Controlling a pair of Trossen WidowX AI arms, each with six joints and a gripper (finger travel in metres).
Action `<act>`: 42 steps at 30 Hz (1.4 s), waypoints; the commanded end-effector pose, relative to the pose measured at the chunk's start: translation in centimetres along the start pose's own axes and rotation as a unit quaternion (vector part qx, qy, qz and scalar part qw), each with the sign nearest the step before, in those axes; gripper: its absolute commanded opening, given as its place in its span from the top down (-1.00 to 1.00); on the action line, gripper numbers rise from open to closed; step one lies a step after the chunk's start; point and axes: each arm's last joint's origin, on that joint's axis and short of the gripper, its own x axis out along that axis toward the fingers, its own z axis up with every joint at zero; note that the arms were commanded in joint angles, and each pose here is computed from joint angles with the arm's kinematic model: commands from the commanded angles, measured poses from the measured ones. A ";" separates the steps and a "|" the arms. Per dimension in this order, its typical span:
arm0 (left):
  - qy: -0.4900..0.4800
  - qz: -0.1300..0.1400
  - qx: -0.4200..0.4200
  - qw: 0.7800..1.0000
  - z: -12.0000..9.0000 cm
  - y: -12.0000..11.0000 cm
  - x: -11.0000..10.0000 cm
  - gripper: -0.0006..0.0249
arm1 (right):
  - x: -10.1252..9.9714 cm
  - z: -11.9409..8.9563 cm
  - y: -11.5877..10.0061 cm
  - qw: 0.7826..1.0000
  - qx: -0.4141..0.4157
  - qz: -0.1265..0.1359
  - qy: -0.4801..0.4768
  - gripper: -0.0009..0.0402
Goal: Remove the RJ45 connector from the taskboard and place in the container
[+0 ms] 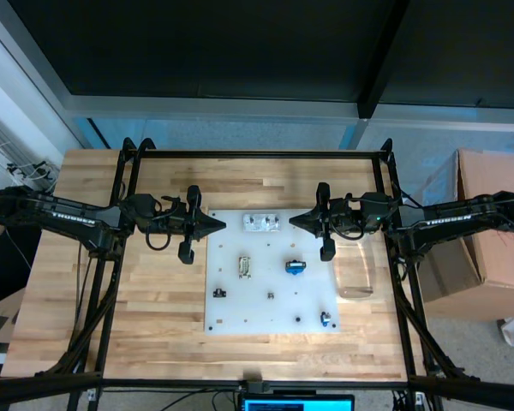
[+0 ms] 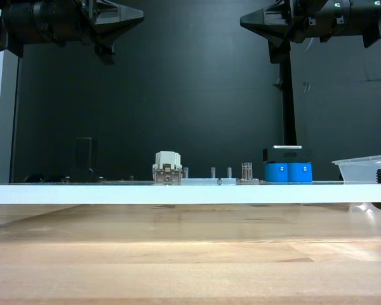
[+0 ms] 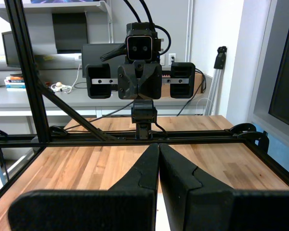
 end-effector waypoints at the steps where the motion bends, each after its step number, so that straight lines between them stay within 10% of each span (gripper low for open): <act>1: 0.000 0.000 0.000 1.000 0.0 0.0 0.0 0.95 | 0.0 0.0 0.0 1.000 0.000 0.000 0.000 0.96; 22: 0.000 0.000 0.000 1.000 0.0 0.0 0.0 0.95 | 0.1 0.7 0.9 0.991 0.029 0.008 0.132 0.96; 42: 0.000 0.000 0.000 1.000 0.0 0.0 0.0 0.95 | -2.8 3.7 8.2 0.906 0.006 0.047 0.420 0.96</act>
